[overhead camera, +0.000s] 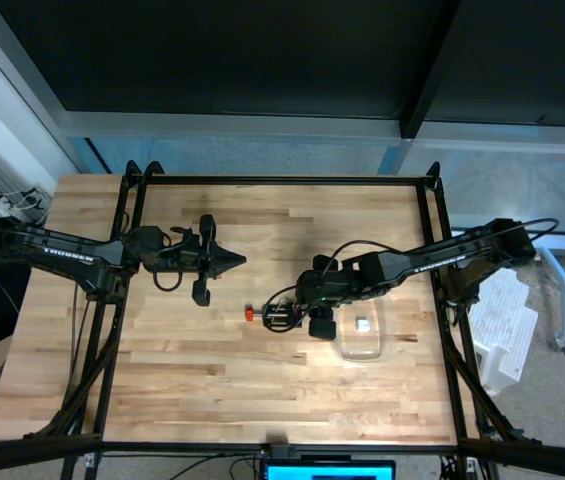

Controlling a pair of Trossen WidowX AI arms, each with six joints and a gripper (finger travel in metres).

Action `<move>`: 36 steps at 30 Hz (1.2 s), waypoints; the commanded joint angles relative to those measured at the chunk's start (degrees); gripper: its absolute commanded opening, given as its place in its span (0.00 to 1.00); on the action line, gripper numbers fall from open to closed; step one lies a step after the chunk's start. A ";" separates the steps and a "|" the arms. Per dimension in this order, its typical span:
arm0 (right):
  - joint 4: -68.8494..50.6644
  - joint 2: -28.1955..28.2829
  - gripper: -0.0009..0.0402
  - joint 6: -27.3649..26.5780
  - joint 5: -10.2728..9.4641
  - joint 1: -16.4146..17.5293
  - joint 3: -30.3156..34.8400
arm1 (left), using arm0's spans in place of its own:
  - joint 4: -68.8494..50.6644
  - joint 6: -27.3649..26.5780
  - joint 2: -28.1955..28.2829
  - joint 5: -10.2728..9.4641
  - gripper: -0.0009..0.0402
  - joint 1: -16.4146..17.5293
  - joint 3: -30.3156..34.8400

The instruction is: Pick the RCA connector and install on taskboard

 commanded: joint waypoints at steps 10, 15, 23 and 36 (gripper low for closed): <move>7.78 -10.03 0.27 -5.70 0.02 -0.70 -1.70 | 0.00 0.00 0.00 0.00 0.02 0.02 0.00; 14.71 -14.58 0.17 -6.73 0.02 -1.97 -5.33 | 0.02 0.00 0.00 0.00 0.02 0.00 0.00; 22.05 -21.07 0.02 -8.57 -0.04 -3.52 -11.08 | 0.02 0.00 0.00 0.00 0.02 0.00 0.00; 39.39 -29.79 0.02 -8.59 0.02 -5.40 -22.08 | 0.02 0.00 0.00 0.00 0.02 0.00 0.00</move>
